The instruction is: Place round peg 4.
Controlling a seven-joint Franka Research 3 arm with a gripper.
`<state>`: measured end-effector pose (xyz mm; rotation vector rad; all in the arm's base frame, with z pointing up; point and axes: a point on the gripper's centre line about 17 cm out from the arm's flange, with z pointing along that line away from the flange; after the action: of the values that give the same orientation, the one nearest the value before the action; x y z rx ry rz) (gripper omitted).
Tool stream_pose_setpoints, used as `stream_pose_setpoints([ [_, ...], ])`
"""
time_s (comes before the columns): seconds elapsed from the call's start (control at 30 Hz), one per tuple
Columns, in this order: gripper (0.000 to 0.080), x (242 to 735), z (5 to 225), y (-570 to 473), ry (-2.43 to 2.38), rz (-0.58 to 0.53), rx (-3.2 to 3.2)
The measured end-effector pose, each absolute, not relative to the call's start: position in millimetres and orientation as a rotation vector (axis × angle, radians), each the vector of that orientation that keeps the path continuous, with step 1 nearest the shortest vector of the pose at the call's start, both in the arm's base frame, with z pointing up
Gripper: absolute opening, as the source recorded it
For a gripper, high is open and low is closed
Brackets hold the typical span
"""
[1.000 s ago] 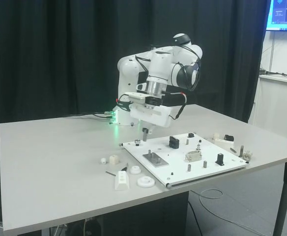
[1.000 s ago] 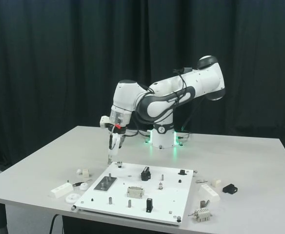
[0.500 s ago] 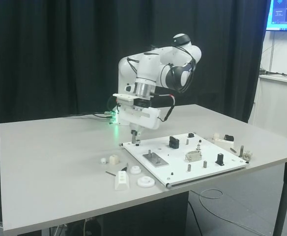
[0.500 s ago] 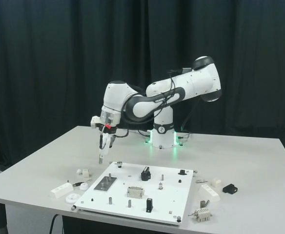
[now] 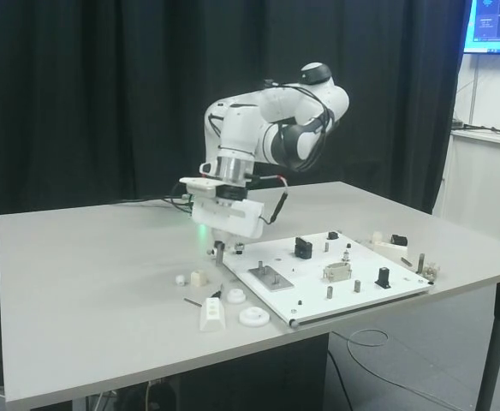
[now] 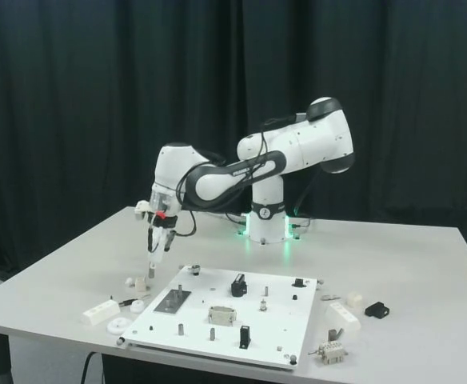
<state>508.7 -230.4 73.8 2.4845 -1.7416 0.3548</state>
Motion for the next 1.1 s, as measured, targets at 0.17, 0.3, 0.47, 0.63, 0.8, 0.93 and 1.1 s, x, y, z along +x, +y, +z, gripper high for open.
stream_pose_setpoints([
  [0.17,0.0149,513.9,60.8,-235.3,-1.736,0.342,2.501],
  [0.3,0.0149,516.5,53.3,-238.8,-1.713,0.326,2.513],
  [0.47,0.0149,518.6,48.2,-241.8,-1.704,0.315,2.521],
  [0.63,0.0190,519.7,46.9,-243.6,-1.651,0.308,2.552],
  [0.8,0.0190,520.0,46.6,-244.7,-1.643,0.305,2.559],
  [0.93,0.0714,520.5,47.1,-245.6,-1.643,0.306,2.559],
  [1.1,0.0714,520.9,49.5,-247.1,-1.644,0.310,2.557],
])
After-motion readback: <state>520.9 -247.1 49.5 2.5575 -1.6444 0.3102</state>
